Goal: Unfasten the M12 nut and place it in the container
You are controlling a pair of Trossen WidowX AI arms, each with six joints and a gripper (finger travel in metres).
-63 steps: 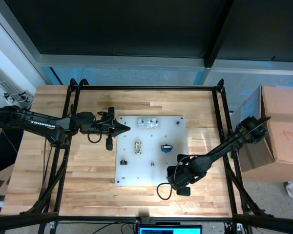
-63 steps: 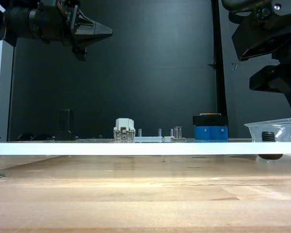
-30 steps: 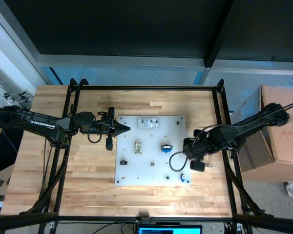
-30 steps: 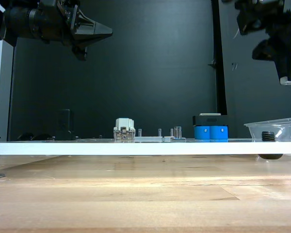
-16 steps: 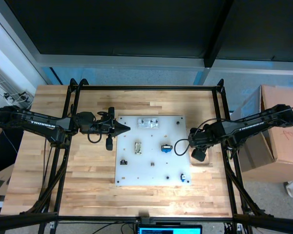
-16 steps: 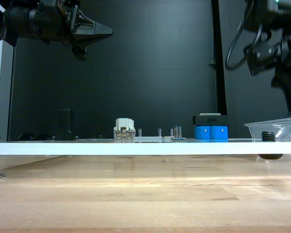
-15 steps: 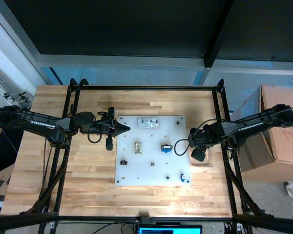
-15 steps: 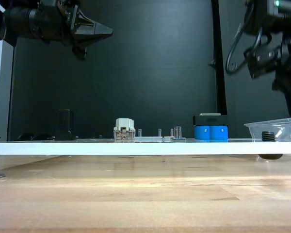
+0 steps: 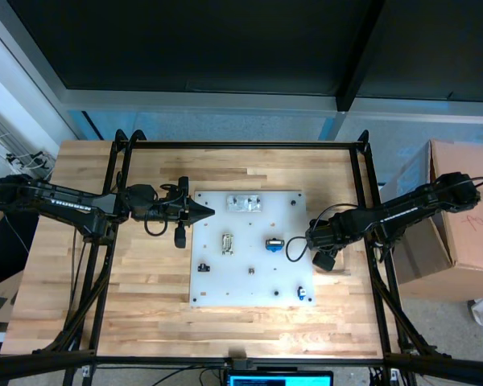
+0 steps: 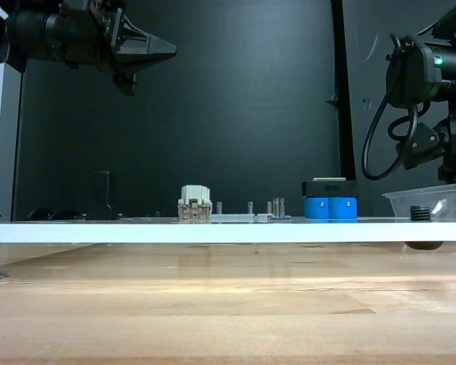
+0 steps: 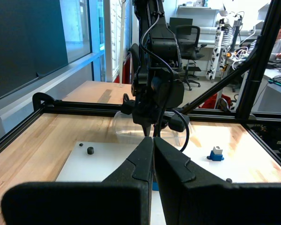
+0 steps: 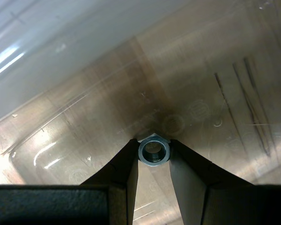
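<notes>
- Wooden table (image 9: 145,281) carried the white board (image 9: 213,277); a dark wall stood behind it in the low view.
- Right gripper (image 12: 153,148): fingers clamped on the M12 nut (image 12: 153,153), one on each side, with the nut's bore facing the wrist camera.
- M12 nut: held clear of its seat, over the floor of the clear container (image 10: 422,198) just off the board's right edge; whether it touched that floor could not be told.
- Black stud (image 10: 419,214): bare, ribs showing.
- Left gripper (image 11: 153,143): fingers pressed together on nothing, raised high by the board's far left edge, pointing across it.
</notes>
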